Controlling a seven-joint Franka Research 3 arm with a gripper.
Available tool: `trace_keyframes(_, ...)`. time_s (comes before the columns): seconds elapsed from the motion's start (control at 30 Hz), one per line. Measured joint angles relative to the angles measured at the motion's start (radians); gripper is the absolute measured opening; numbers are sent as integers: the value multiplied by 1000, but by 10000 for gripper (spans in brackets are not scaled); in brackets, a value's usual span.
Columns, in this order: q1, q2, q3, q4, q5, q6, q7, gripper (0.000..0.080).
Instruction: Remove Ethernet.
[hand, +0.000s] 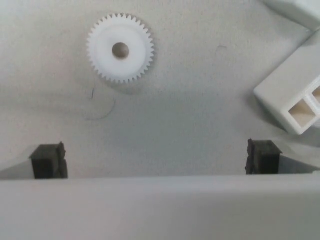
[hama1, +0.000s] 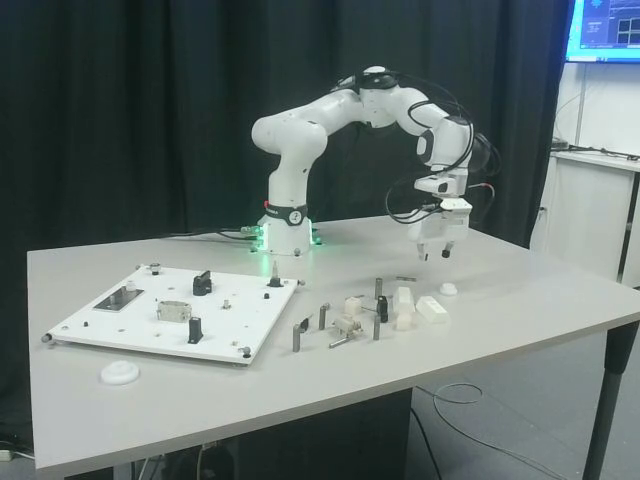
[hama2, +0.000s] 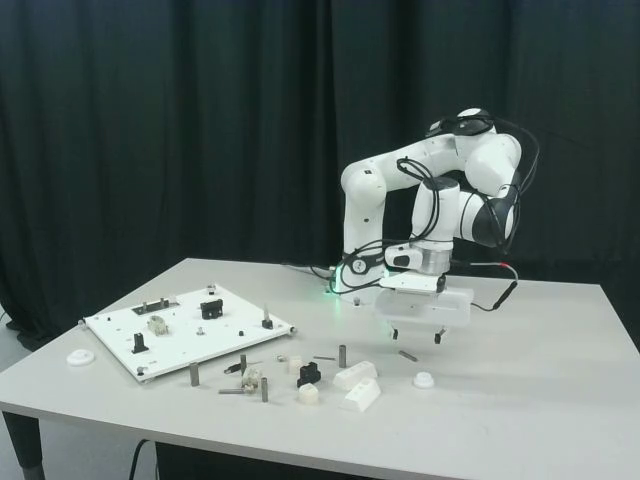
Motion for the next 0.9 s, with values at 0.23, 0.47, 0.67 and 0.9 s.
trace_keyframes(0.23,0,0,0,2,-2,0,0,800)
trace_keyframes(0.47,0,0,0,4,-10,0,0,800)
trace_keyframes(0.67,-5,0,-2,7,-46,1,-1,800)
trace_keyframes(0.9,-18,0,-14,5,-117,1,-33,800)
